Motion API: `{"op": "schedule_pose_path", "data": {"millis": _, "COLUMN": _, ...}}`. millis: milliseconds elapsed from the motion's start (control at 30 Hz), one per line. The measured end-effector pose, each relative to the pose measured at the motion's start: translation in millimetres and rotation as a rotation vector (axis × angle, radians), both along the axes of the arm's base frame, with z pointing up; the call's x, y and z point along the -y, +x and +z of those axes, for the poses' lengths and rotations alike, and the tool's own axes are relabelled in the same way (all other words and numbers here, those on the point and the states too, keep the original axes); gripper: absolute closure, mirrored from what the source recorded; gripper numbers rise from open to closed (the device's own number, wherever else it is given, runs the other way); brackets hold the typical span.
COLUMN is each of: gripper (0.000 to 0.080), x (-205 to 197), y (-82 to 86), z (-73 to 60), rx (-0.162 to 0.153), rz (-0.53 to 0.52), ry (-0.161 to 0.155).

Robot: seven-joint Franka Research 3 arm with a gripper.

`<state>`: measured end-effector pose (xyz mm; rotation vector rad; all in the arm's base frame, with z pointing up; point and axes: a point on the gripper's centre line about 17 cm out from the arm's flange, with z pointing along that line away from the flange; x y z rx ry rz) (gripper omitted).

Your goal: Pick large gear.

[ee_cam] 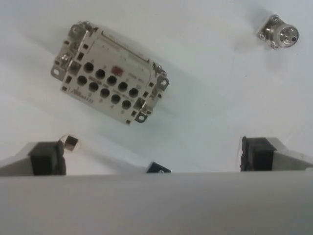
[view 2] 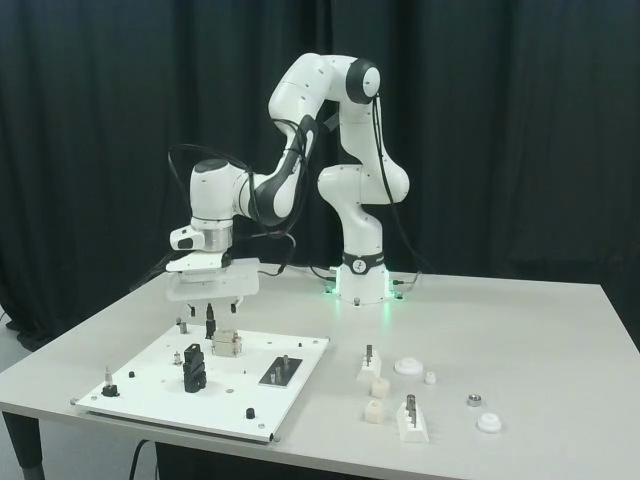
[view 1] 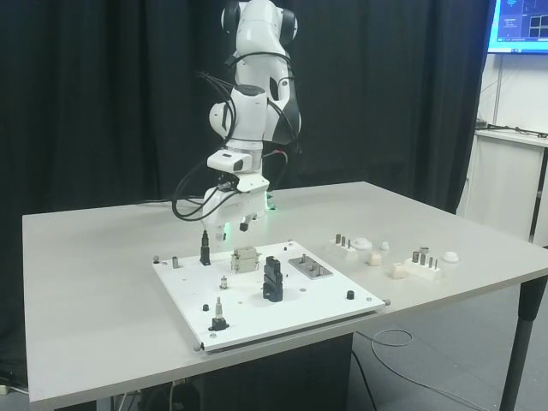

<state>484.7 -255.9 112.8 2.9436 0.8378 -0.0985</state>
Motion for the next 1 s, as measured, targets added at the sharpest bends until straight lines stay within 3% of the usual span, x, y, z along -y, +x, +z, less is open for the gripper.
{"op": "schedule_pose_path", "data": {"millis": 1000, "gripper": 0.0003, "x": -10.2, "y": -6.1, "z": 11.2, "rx": -0.017, "rz": -0.031, "ry": 0.013}}
